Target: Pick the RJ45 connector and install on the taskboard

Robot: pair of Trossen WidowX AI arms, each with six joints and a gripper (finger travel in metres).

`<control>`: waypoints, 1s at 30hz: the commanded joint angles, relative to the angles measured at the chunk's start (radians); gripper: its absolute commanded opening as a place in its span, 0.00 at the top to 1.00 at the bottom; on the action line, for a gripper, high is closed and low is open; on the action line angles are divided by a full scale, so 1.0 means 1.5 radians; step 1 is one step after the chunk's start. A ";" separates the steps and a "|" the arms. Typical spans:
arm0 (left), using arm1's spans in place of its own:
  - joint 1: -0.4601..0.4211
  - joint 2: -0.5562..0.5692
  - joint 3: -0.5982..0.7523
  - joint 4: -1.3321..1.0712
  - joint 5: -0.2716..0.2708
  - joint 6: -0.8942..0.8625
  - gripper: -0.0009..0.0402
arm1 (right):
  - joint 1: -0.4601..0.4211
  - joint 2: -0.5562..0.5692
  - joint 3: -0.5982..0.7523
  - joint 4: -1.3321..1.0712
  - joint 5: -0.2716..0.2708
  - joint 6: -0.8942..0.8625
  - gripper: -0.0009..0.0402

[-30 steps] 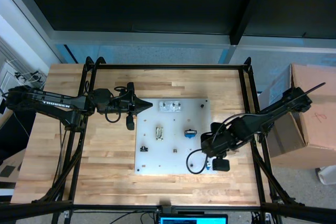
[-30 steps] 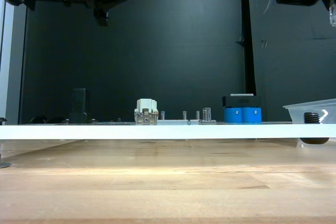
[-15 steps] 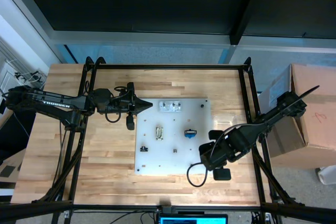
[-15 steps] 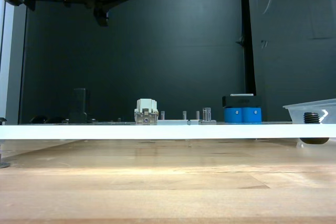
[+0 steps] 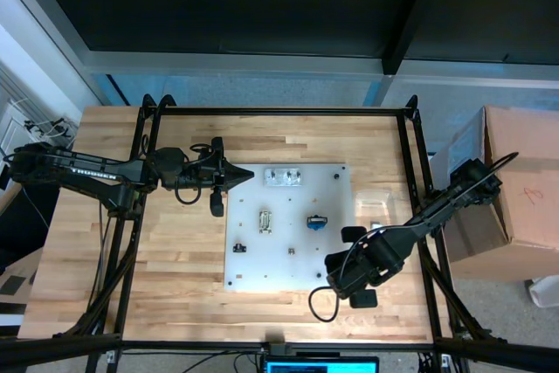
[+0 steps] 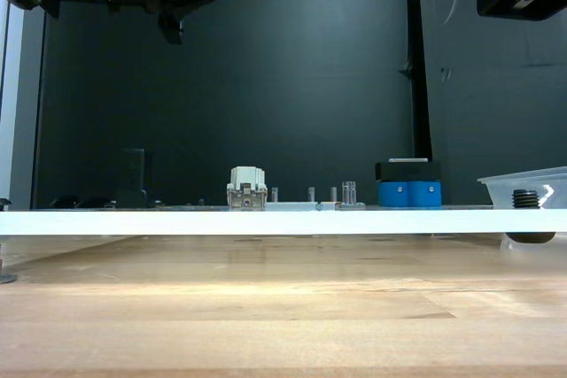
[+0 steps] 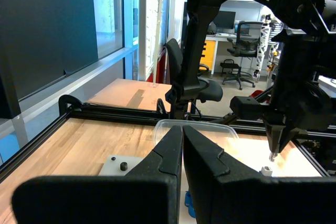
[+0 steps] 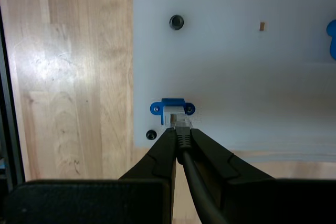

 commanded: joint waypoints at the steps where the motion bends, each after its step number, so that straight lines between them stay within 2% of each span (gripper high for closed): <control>1: 0.000 0.000 0.000 0.000 0.000 0.000 0.98 | 0.001 0.003 -0.003 0.007 0.003 -0.003 0.98; 12: 0.000 0.000 0.000 0.000 0.000 0.000 0.98 | 0.011 0.003 -0.042 0.028 -0.001 -0.004 0.98; 30: 0.000 0.000 0.000 0.000 0.000 0.000 0.98 | 0.021 0.003 -0.043 0.044 0.002 -0.005 0.98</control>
